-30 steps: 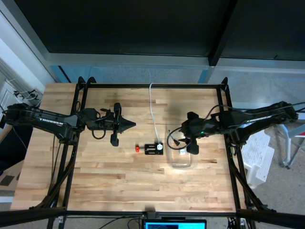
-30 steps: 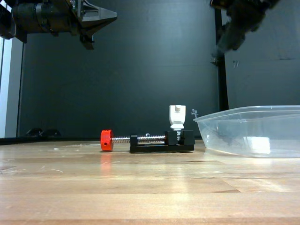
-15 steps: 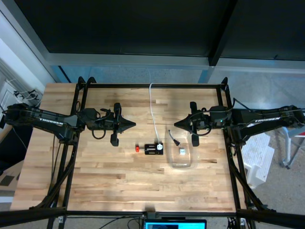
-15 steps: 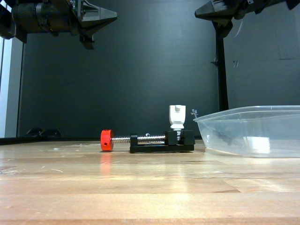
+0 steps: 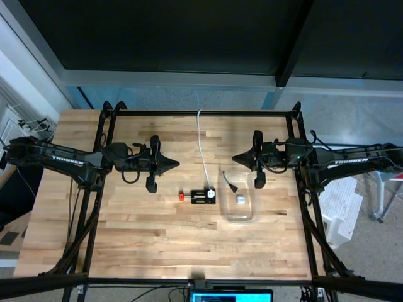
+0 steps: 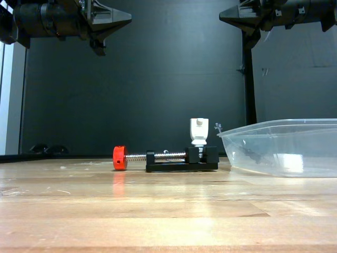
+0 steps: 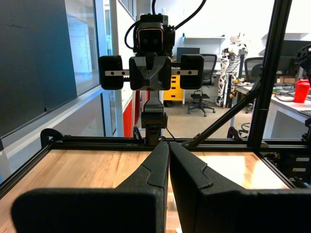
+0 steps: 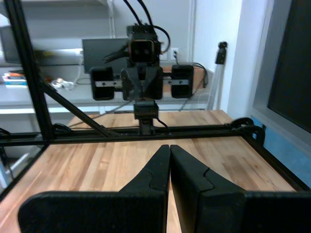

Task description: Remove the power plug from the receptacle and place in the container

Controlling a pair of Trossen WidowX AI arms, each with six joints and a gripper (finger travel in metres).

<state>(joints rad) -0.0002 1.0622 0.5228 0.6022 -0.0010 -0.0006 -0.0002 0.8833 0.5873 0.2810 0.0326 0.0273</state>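
Reads as the closing step: calls for nothing more than parking, by this judgement. On the surface (image 5: 126,239), right of centre, sits the container (image 5: 240,218), with the receptacle (image 5: 203,196) just beside its left wall, socket vacant. Inside, near the far left corner, lies the power plug (image 5: 232,186). Left end effector (image 5: 177,165) closed on nothing, raised over the left half, pointing inward. Right end effector (image 5: 233,158) likewise closed and empty, high above the container's far edge.

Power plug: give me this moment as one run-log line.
power plug: in container, out of receptacle | left claw: shut, empty, raised left of receptacle | right claw: shut, empty, raised near container's far end
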